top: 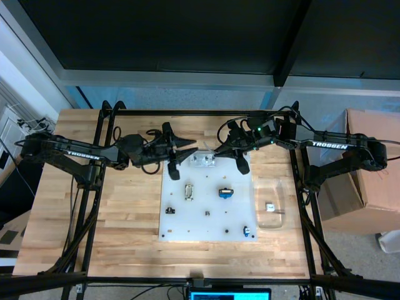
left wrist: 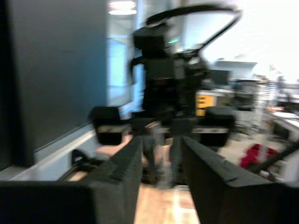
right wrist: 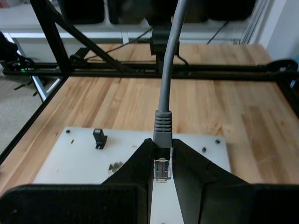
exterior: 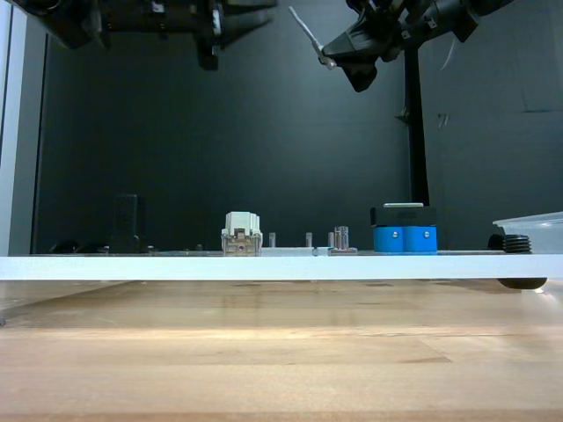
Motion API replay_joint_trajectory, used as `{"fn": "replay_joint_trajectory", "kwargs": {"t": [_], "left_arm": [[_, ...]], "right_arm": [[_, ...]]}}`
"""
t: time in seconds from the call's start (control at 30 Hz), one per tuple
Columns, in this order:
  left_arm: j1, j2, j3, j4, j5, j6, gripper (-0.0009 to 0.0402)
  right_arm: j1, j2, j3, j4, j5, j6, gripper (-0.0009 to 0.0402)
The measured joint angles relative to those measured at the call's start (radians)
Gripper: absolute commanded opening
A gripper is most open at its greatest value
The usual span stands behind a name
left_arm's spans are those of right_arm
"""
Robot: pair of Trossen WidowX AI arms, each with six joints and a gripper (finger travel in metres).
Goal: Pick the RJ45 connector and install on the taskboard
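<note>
Alignment matters most: the RJ45 connector (right wrist: 162, 169) is pinched in the right gripper (right wrist: 163, 148) high above the far edge of the taskboard (top: 206, 228), the left gripper (left wrist: 161, 142) spread just left of it, so square it up before any descent.

Matte black arms (top: 69, 153), white TROSSEN lettering (top: 329, 145), looped cables (top: 234, 122), wedge-fingered left pincer (left wrist: 161, 140) and right pincer (right wrist: 162, 149).

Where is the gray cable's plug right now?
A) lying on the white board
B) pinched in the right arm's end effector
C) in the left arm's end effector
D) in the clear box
B: the RJ45 connector is clamped in the right end effector, above the task board; the left end effector hangs open and empty nearby.
</note>
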Motion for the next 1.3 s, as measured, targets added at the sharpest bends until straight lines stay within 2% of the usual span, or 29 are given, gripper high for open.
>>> {"fn": "replay_joint_trajectory", "kwargs": {"t": [0.07, 0.13, 0.27, 0.33, 0.57, 0.67, 1.03, 1.3], "left_arm": [[0.002, 0.015, 0.006, -0.002, -0.004, -0.006, 0.0173], [0.002, 0.025, 0.012, 0.001, 0.01, -0.013, 0.0182], [0.005, 0.046, 0.02, 0.002, 0.024, -0.043, 0.0183], [0.009, 0.056, 0.028, 0.0, 0.055, -0.06, 0.0177], [0.011, 0.071, 0.066, -0.001, 0.107, -0.077, 0.0154], [0.013, 0.079, 0.087, 0.002, 0.122, -0.082, 0.014], [0.018, 0.08, 0.088, -0.029, 0.12, -0.084, 0.0079], [0.022, 0.08, 0.088, -0.028, 0.117, -0.083, -0.0004]], "right_arm": [[-0.001, 0.0, 0.0, 0.011, -0.036, 0.0, 0.0], [-0.002, 0.0, 0.0, 0.016, -0.049, -0.001, 0.0], [-0.003, 0.002, 0.0, 0.021, -0.047, -0.008, 0.0], [-0.005, 0.006, 0.0, 0.031, -0.045, -0.008, 0.0], [-0.006, 0.023, 0.0, 0.037, -0.038, -0.006, 0.0], [-0.006, 0.033, 0.0, 0.037, -0.038, -0.005, 0.0], [-0.006, 0.034, 0.0, 0.051, -0.038, 0.004, 0.0], [-0.006, 0.033, 0.0, 0.05, -0.038, 0.018, 0.0001]]}}
